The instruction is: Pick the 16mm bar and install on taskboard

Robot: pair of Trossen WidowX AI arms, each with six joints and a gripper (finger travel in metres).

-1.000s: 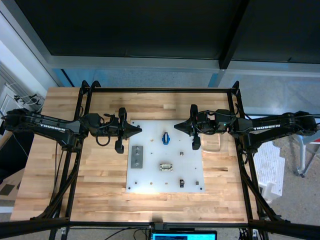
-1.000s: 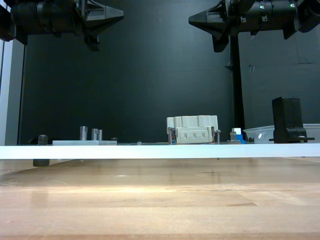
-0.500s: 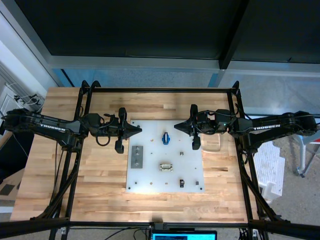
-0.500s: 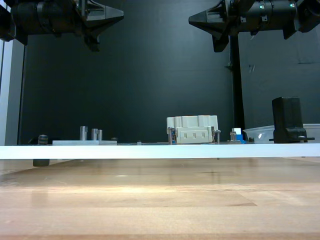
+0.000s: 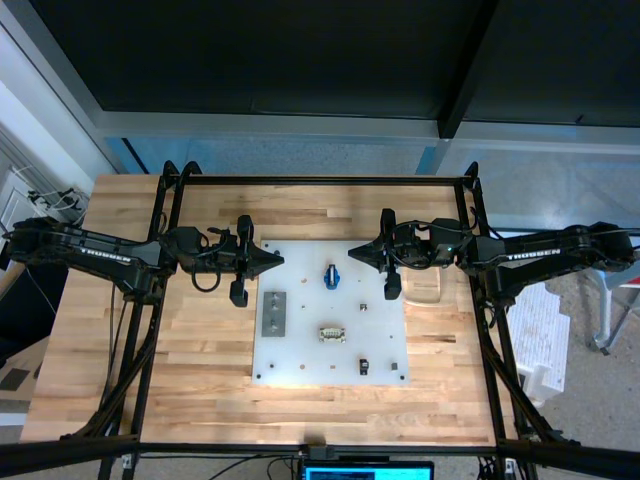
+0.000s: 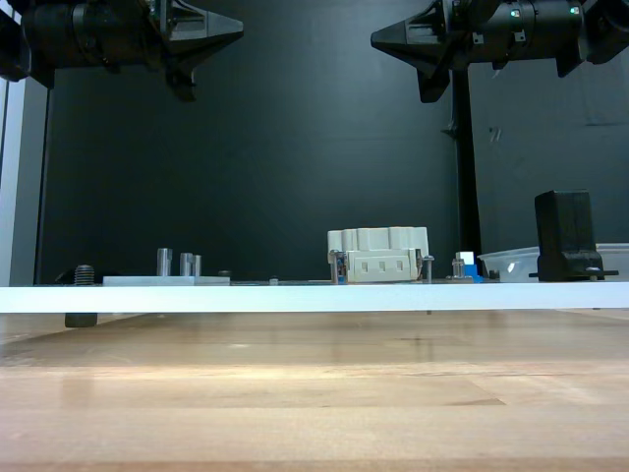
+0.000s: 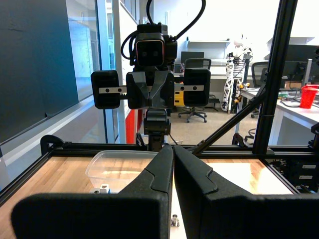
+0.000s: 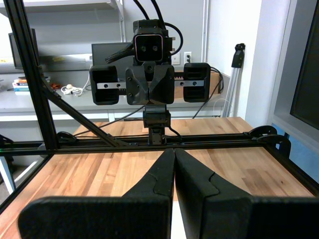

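The taskboard [image 5: 300, 355] is a white square panel in the middle of the table, carrying a grey metal block [image 5: 273, 313], a blue knob [image 5: 332, 275] and a beige connector [image 5: 332, 334]. I cannot make out the 16mm bar in any view. My left gripper [image 5: 280, 258] hovers high over the board's far left corner, shut and holding nothing [image 7: 173, 147]. My right gripper [image 5: 351, 254] hovers at the same height over the far right part of the board, also shut and holding nothing [image 8: 174, 150]. The two tips face each other across a gap.
A clear plastic tray [image 5: 426, 287] lies just off the board's right edge under the right arm, with a small item inside [image 7: 102, 188]. Short metal pegs [image 6: 164, 262] stand on the grey block. A black block [image 6: 565, 236] stands on the board's near right.
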